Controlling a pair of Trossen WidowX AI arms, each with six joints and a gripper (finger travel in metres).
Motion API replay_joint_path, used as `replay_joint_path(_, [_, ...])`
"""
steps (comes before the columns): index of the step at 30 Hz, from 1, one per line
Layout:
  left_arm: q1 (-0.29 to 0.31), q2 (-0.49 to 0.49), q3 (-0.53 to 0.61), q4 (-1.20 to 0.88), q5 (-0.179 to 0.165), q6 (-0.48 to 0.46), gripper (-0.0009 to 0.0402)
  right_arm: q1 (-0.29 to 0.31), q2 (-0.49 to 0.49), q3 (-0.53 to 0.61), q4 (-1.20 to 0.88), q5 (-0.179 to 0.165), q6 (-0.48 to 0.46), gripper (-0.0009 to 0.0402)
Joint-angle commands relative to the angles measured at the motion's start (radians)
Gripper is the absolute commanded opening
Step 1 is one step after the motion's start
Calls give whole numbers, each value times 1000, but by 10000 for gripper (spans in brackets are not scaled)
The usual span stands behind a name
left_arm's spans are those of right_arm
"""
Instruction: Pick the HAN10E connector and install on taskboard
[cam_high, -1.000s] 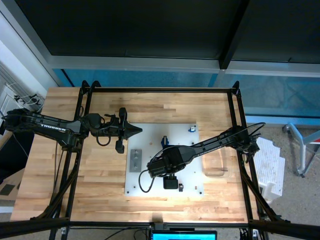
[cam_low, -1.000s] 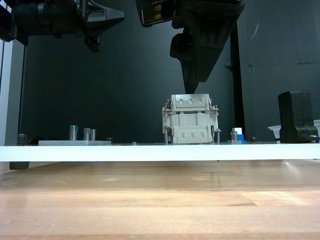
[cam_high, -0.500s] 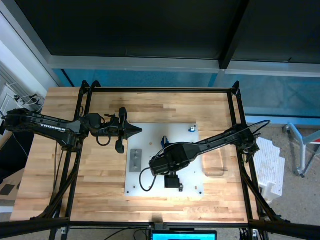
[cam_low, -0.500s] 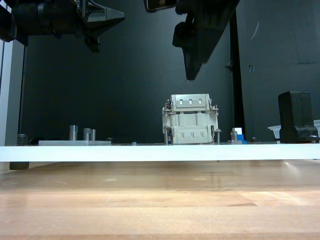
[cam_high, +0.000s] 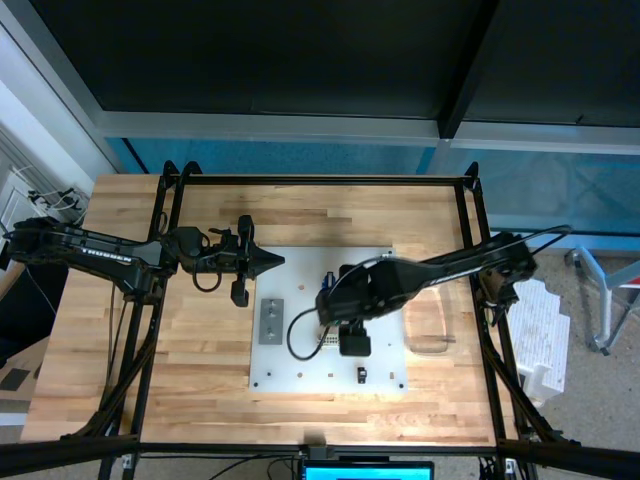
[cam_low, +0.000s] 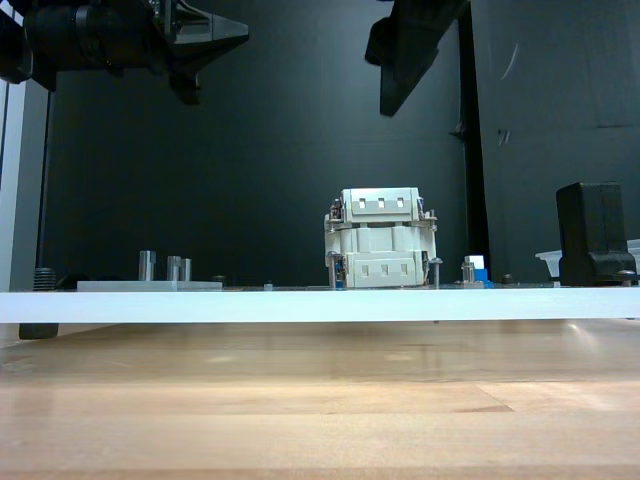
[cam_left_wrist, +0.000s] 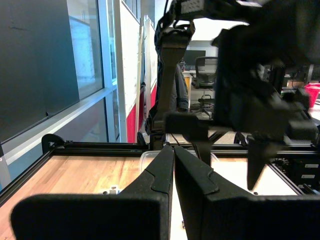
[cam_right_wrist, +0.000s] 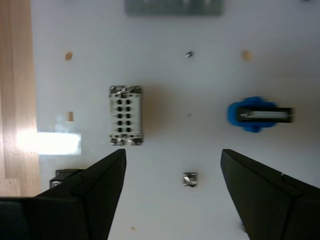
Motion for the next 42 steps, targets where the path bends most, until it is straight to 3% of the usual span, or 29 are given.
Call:
replay_joint_path(1, [0, 0, 0, 0, 0, 0, 1, -19, -66, -56, 31, 13, -9, 232])
replay_joint_path(10, [0, 0, 0, 0, 0, 0, 1, -82, -281, -272, 203, 11, -86, 146])
replay_joint_path(22, [0, 0, 0, 0, 0, 0, 1, -177, -520, -536, 509, 10, -190, -1])
replay_joint_path(25, [0, 0, 0, 0, 0, 0, 1, -199, -573, -588, 584, 8, -212, 5])
replay_joint_path(27, [0, 0, 0, 0, 0, 0, 1, -217, -601, -617, 623, -10, -220, 3])
replay_joint_path(31, [0, 0, 0, 0, 0, 0, 1, -260, -661, -687, 726, -98, -238, 1])
replay_joint_path(40, [0, 0, 0, 0, 0, 0, 1, -303, -738, -824, 969, -113, -271, 0])
replay_joint_path(42, [0, 0, 0, 0, 0, 0, 1, -312, -746, -856, 1041, -162, -273, 0])
